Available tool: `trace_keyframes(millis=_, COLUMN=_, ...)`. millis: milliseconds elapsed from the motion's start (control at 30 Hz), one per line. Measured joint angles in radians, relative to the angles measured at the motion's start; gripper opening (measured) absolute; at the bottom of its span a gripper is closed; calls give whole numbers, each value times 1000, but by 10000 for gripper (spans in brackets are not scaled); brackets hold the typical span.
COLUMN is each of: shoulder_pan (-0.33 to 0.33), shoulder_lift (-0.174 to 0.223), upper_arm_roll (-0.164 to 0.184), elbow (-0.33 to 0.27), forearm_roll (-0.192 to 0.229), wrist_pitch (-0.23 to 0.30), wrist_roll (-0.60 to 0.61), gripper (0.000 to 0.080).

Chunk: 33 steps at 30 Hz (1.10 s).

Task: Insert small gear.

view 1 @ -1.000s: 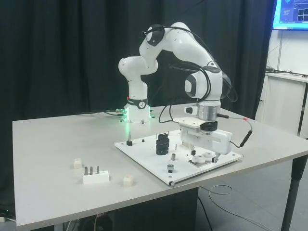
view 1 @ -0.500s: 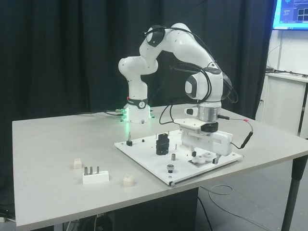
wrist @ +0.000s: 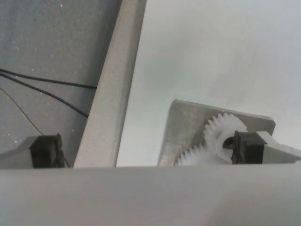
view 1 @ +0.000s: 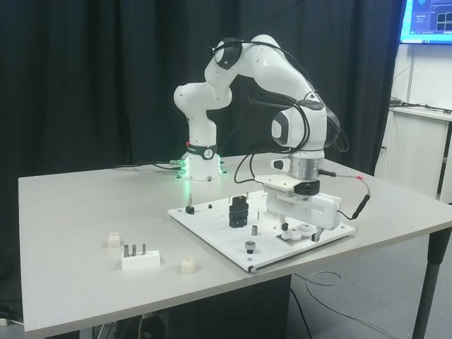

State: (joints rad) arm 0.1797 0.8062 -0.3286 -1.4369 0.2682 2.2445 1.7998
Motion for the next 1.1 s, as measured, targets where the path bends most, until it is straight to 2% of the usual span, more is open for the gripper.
trace_keyframes(millis=1100, shoulder_pan=-4, shoulder_lift=13, upper_arm_roll=0, elbow=9, forearm_roll=0, wrist_pitch=0, wrist_roll=44, gripper=800)
